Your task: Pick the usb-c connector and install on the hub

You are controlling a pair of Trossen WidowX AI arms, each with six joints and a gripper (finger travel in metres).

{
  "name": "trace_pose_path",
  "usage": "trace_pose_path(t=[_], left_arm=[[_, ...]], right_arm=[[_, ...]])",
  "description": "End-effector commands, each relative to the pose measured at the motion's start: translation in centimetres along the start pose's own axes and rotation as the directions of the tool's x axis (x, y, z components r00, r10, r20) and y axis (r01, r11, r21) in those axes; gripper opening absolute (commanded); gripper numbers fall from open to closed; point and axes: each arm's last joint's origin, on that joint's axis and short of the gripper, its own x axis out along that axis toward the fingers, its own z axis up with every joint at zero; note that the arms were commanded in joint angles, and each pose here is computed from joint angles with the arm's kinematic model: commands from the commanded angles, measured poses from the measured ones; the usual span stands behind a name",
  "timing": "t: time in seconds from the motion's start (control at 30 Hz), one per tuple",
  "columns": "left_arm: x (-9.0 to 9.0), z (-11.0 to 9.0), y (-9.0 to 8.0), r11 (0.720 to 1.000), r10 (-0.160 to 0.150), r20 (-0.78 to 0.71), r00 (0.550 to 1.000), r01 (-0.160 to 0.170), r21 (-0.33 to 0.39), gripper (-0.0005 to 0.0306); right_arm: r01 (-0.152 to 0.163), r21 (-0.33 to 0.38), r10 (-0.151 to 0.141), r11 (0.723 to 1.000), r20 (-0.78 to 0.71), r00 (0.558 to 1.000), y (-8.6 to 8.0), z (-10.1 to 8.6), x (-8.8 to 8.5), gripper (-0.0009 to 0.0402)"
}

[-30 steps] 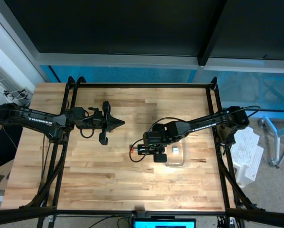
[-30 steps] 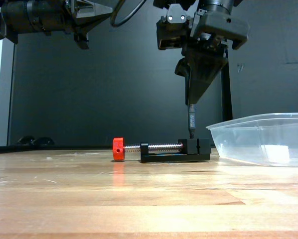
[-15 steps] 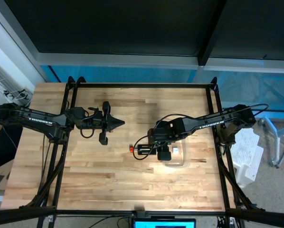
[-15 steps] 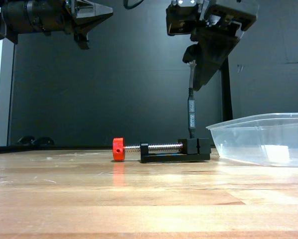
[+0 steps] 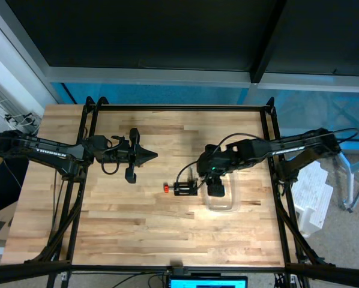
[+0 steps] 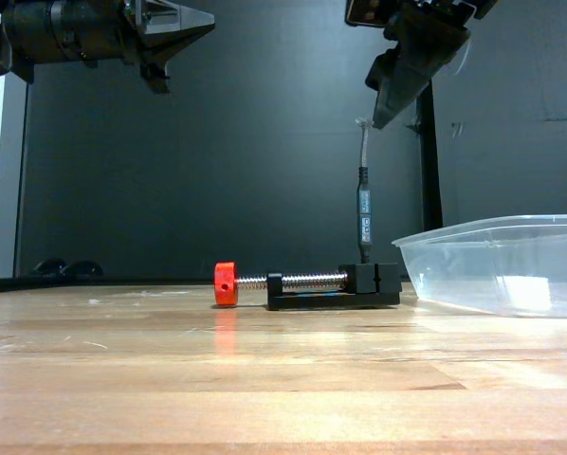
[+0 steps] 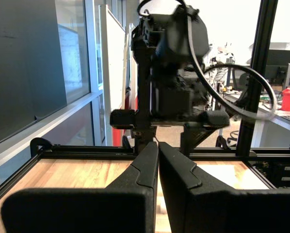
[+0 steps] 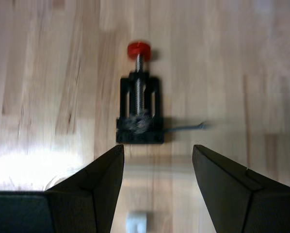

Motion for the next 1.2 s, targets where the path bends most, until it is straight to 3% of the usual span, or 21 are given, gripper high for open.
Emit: trace_pose_path(t=[0.03,0.17,0.3,0.6,0.7,0.83,1.2], left_arm=[[0.0,0.0,0.0,1.000,0.000,0.000,1.000,0.000,0.000,0.0000],[0.0,0.0,0.0,1.000,0.000,0.001,1.000,0.000,0.000,0.0000],[0.0,0.0,0.0,1.000,0.000,0.000,1.000,0.000,0.000,0.0000],[0.0,0.0,0.0,1.000,0.000,0.000,1.000,0.000,0.000,0.0000],[0.0,0.0,0.0,1.000,0.000,0.000,1.000,0.000,0.000,0.0000],[0.0,0.0,0.0,1.000,0.000,0.000,1.000,0.000,0.000,0.0000],[0.0,0.0,0.0,1.000,0.000,0.001,1.000,0.000,0.000,0.0000]], right_arm=[[-0.005,0.018,0.003,1.000,0.098,0.995,-0.5,-0.7,-0.7,0.0180],[-0.012,0.037,0.003,0.999,0.233,0.973,-1.1,-1.4,-1.5,0.0140],[-0.003,0.055,-0.017,0.999,0.366,0.930,-2.2,-2.2,-2.1,0.0094],[0.017,0.063,-0.051,0.998,0.605,0.795,-3.5,-3.3,-3.7,0.0001],[0.009,0.074,-0.057,0.997,0.676,0.735,-3.9,-3.8,-4.0,0.0004],[-0.022,0.056,-0.028,0.998,0.751,0.660,-4.4,-4.5,-4.3,-0.0002],[-0.026,0.054,-0.033,0.998,0.862,0.507,-4.5,-6.8,-4.0,0.0000]])
